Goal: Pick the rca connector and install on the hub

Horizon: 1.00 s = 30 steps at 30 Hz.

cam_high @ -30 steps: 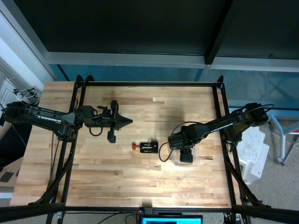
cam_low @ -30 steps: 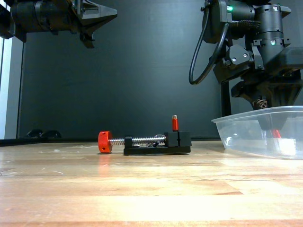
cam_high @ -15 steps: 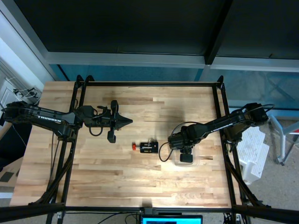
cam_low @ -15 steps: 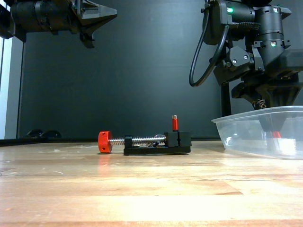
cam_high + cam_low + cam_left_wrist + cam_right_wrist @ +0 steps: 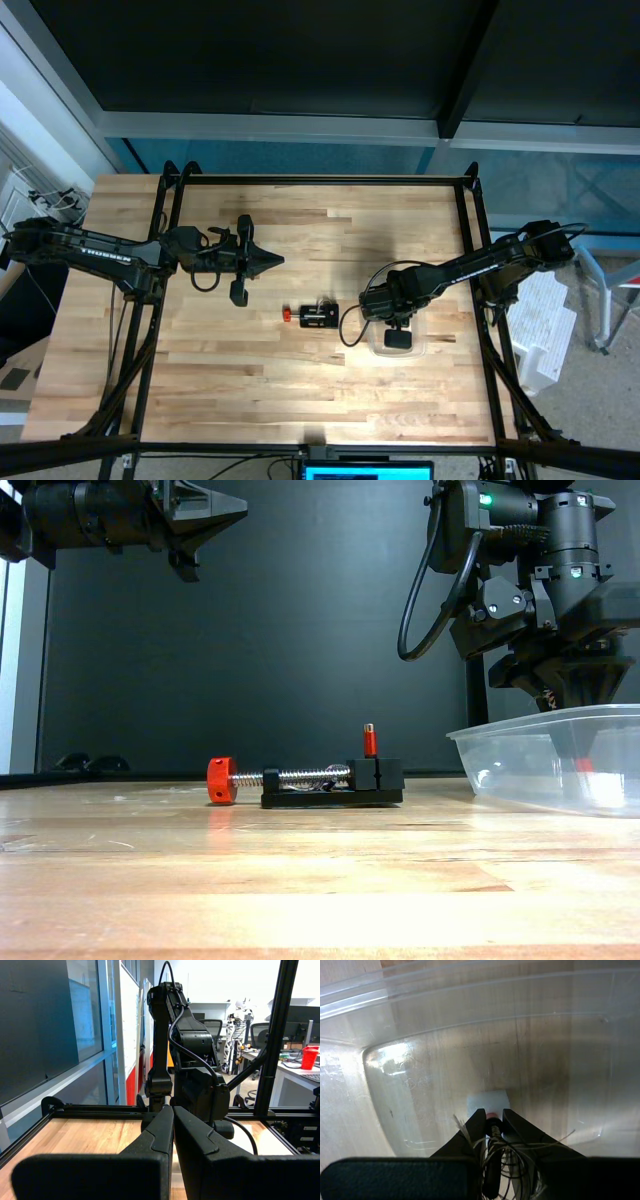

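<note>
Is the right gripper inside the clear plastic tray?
Yes, the right gripper reaches into the clear plastic tray; the left gripper hangs high at left.

One word can be read. In the high view, the brand name "TROSSEN" is printed in white capital letters on the black link of the left arm (image 5: 100, 256). This link reaches in from the table's left edge toward the left gripper (image 5: 272, 261). The letters run along the link's length and are tilted slightly with it. The letters are small and only just readable. In the low view and in both wrist views, no other word, number, label or sign can be read.
</note>
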Available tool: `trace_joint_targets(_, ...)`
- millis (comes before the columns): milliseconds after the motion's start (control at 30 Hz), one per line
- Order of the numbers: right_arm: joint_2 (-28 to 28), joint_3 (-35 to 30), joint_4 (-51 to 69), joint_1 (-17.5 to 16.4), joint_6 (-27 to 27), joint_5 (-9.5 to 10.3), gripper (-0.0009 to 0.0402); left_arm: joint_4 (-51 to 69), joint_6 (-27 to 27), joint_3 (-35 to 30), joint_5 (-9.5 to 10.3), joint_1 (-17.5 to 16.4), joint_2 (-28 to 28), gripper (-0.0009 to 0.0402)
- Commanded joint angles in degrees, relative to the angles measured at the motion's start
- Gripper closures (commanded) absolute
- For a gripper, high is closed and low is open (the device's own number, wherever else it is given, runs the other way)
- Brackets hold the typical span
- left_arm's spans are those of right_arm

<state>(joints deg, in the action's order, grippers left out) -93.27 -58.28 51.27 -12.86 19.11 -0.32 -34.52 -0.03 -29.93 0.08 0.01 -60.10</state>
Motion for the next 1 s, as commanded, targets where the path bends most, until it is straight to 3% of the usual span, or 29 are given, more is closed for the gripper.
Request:
trace_joint_targets(33,0.02,0.02,-0.02,-0.02,-0.04,-0.07,0.0393,-0.02,0.02,-0.02,-0.02,0.0,-0.02,0.0393)
trace_joint_targets(633,0.42,0.02,-0.22,-0.02,0.09,-0.07,0.0393,-0.02,0.0,-0.02,-0.02,0.0,-0.02,0.0393)
trace_joint_targets(900,4.57,0.02,-0.46,-0.02,0.79,-0.15,0.0393,-0.02,0.02,-0.02,-0.02,0.0,-0.02,0.0393)
trace_joint_targets(1000,6.82,0.09,-0.63,-0.02,0.98,-1.6,0.0393,-0.02,0.02,-0.02,-0.02,0.0,-0.02,0.0393)
